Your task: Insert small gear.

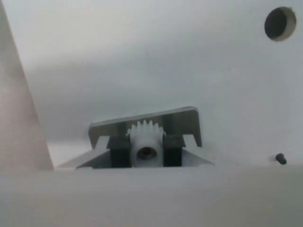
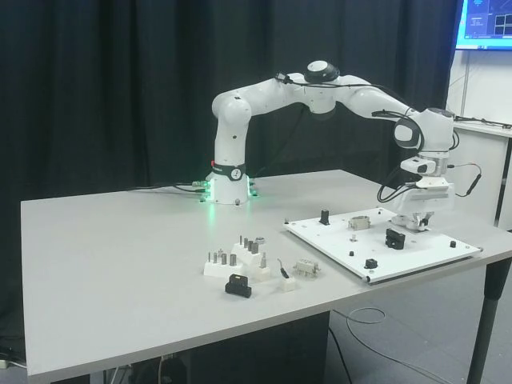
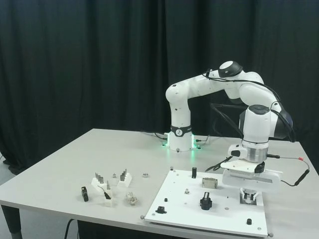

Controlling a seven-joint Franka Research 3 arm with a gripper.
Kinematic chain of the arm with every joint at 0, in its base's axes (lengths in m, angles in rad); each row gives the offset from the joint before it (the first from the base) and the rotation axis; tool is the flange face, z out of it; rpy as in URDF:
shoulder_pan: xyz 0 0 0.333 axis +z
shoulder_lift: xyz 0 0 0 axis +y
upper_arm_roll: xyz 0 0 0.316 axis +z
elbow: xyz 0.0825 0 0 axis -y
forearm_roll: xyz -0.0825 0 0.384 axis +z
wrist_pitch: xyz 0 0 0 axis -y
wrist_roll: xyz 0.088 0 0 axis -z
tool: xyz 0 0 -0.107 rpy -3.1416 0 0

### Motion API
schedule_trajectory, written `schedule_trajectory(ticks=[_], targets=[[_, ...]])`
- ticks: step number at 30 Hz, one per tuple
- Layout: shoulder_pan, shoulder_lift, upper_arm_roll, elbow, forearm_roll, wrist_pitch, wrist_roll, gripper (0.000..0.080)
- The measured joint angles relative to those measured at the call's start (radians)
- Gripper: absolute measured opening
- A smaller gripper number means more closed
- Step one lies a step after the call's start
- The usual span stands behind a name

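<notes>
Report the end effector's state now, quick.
End effector: closed on the small gear, held between its black fingers above the white board.

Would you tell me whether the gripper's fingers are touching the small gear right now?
Touching. The wrist view shows the black fingers pressed against both sides of the small white gear, with no gap on either side.

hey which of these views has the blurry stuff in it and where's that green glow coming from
Wrist view: the small gear in the gripper is fairly crisp, while the white board beyond is soft, with a blurred shape along one edge. Both room views: focused throughout; green light glows at the arm's base.
</notes>
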Motion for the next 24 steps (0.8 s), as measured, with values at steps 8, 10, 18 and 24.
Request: schedule_trajectory(ticks=[8,10,18,24], targets=[[0.0,0.0,0.002,-0.001,0.0,0.003,-0.083,0.0139],[0.0,0.0,0.003,-0.002,0.0,0.004,-0.1,0.0139],[0.0,0.0,0.006,-0.005,0.003,0.01,-0.109,0.0139],[0.002,0.0,0.007,-0.01,0.01,0.013,-0.031,0.0139]])
